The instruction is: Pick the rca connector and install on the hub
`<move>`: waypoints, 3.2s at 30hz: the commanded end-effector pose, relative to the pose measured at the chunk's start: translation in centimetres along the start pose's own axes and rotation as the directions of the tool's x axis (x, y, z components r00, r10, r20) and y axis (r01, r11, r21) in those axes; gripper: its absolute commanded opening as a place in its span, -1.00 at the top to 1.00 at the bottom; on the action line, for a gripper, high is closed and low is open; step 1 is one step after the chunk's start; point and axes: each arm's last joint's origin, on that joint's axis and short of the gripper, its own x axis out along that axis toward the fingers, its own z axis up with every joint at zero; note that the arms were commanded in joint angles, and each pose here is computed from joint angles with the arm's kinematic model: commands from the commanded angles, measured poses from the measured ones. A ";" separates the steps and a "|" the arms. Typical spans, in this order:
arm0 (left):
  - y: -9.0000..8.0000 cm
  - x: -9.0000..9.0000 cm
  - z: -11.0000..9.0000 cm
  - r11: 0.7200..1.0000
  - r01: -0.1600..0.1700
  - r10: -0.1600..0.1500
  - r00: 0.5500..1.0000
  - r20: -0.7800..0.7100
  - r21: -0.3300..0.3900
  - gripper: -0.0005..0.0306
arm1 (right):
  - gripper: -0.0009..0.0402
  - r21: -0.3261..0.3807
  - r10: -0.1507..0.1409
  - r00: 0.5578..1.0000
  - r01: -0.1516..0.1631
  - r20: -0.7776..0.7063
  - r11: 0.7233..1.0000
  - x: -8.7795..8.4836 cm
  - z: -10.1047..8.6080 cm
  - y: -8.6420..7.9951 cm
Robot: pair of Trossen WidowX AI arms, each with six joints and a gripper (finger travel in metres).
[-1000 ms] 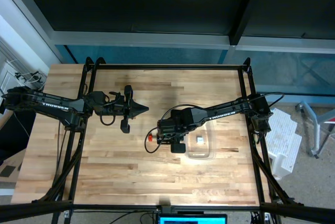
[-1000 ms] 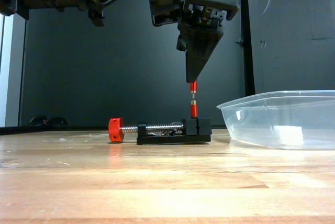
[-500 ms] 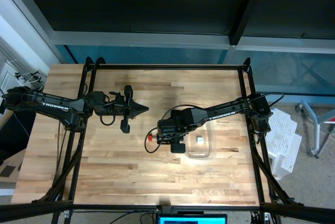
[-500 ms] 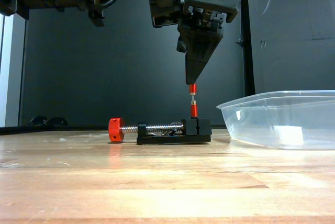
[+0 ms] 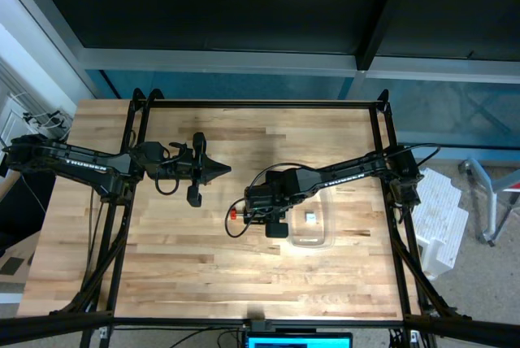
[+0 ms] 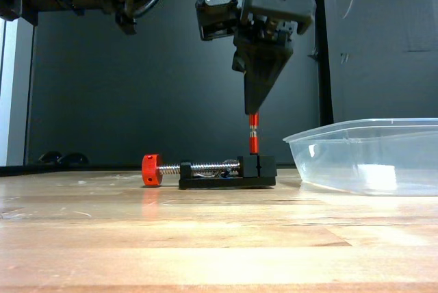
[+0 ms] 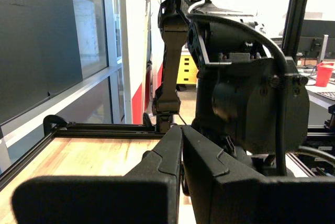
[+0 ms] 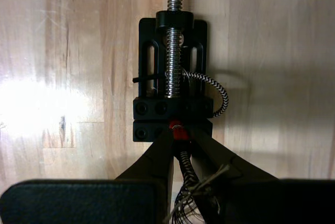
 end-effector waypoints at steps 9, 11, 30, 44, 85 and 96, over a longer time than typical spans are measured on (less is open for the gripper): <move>0.0 0.0 0.0 1.000 0.000 0.000 1.000 0.000 0.000 0.97 | 0.96 0.010 0.002 1.000 -0.002 0.015 1.000 0.4 0.0 0.0; 0.0 0.0 0.0 1.000 0.000 0.000 1.000 0.000 0.000 0.96 | 0.96 0.010 0.001 1.000 -0.001 0.014 1.000 0.5 -0.1 0.0; 0.0 0.0 0.0 1.000 0.000 0.000 1.000 0.000 0.000 0.97 | 0.92 0.014 0.002 1.000 -0.003 0.022 1.000 1.3 -0.4 0.0; 0.0 0.0 0.0 1.000 0.000 0.000 1.000 0.000 0.000 0.96 | 0.19 0.024 0.016 0.994 -0.018 0.107 1.000 -1.9 -0.6 -0.2; 0.0 0.0 0.0 1.000 0.000 0.000 1.000 0.000 0.000 0.97 | 0.61 0.043 0.019 0.441 -0.132 0.897 0.990 -8.6 -11.5 -4.9; 0.0 0.0 0.0 1.000 0.000 0.000 1.000 0.000 0.000 0.97 | 0.94 0.012 0.031 0.289 -0.144 0.957 0.989 -8.5 -13.9 -6.7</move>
